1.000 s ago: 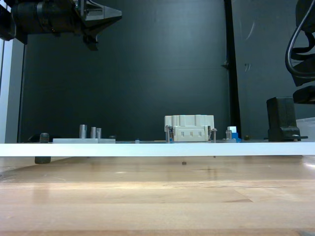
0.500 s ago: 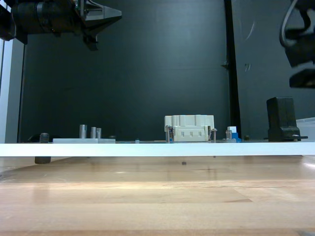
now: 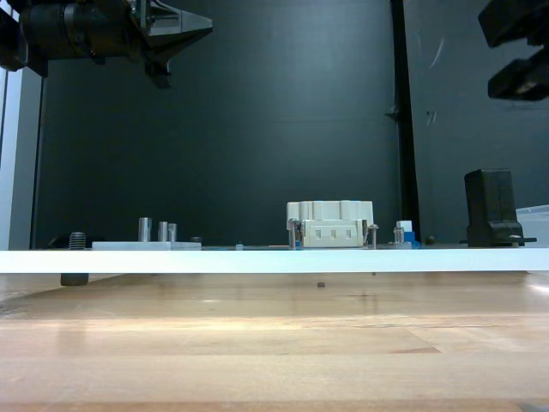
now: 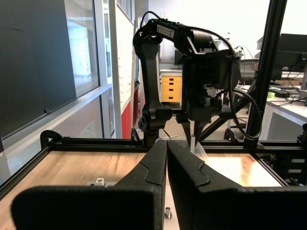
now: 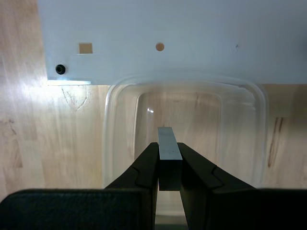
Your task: Pick the 16mm bar and place in it's hole on the taskboard
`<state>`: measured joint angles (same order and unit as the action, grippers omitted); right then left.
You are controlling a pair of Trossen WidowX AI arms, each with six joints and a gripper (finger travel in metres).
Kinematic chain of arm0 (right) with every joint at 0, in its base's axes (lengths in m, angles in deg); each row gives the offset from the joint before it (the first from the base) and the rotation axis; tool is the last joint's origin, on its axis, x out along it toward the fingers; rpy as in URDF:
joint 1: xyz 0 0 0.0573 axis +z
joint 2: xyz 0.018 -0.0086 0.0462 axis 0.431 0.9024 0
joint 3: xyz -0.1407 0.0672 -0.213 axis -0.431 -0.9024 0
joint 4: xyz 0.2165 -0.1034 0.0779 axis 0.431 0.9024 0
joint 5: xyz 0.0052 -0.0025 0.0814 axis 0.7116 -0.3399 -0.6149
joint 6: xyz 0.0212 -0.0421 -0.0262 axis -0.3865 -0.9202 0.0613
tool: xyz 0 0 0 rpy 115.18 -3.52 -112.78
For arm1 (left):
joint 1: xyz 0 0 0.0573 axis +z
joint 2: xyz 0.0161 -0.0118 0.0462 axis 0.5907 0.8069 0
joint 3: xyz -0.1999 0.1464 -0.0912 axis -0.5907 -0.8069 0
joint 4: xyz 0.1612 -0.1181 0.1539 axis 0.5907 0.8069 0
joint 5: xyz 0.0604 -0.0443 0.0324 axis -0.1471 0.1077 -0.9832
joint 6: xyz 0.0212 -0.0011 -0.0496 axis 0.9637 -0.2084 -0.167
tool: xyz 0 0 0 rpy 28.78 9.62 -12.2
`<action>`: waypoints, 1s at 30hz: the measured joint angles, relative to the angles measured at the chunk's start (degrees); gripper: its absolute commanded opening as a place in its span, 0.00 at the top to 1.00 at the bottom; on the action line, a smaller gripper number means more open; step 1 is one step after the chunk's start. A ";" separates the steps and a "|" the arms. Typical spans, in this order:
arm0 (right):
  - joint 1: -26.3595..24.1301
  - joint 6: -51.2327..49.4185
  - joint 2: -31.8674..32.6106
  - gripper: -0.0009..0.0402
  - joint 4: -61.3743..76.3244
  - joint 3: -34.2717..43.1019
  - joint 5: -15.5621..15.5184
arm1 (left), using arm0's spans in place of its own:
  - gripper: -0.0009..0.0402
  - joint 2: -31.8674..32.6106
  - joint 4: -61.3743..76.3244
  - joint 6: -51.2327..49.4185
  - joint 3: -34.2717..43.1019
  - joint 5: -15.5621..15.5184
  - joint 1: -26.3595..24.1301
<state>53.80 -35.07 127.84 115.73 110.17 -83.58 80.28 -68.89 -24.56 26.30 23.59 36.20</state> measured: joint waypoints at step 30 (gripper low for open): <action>2.21 40.87 21.07 0.98 5.35 21.53 -1.86 | 0.98 0.00 0.00 0.00 0.00 0.02 0.00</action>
<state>56.01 5.80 148.91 121.08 131.70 -85.44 80.28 -68.89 -24.56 26.30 23.61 36.20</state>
